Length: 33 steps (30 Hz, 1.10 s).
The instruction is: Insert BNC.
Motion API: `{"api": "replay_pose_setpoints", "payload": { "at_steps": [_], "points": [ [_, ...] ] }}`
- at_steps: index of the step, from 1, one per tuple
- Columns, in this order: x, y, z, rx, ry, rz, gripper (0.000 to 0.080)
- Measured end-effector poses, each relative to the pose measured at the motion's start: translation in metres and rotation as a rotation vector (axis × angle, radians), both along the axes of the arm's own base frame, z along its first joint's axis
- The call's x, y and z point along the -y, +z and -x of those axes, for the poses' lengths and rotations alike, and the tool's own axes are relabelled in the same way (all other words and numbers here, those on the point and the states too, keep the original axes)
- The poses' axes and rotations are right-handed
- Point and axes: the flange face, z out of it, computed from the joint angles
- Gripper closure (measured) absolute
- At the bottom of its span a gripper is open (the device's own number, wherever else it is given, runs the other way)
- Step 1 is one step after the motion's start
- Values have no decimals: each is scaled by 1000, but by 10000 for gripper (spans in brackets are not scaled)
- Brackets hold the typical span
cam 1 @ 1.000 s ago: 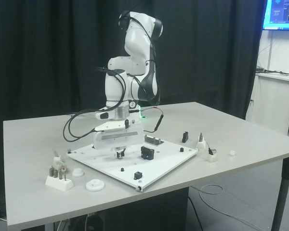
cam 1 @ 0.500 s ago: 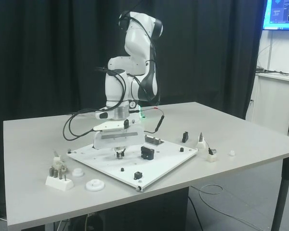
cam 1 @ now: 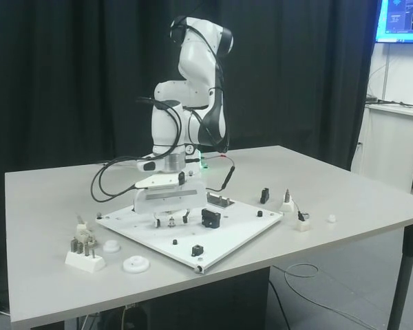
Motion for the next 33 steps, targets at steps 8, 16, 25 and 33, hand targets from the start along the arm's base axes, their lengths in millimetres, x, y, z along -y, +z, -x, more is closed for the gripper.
{"api": "replay_pose_setpoints", "payload": {
  "at_steps": [8, 16, 25, 33],
  "points": [
    [4, 11, -7, -6, 48, 23, 63],
    [16, 36, -15, -21, 76, 33, 5],
    [34, 70, -22, -35, 94, 53, 3],
    [48, 92, -26, -60, 112, 65, 3]
  ]
}}
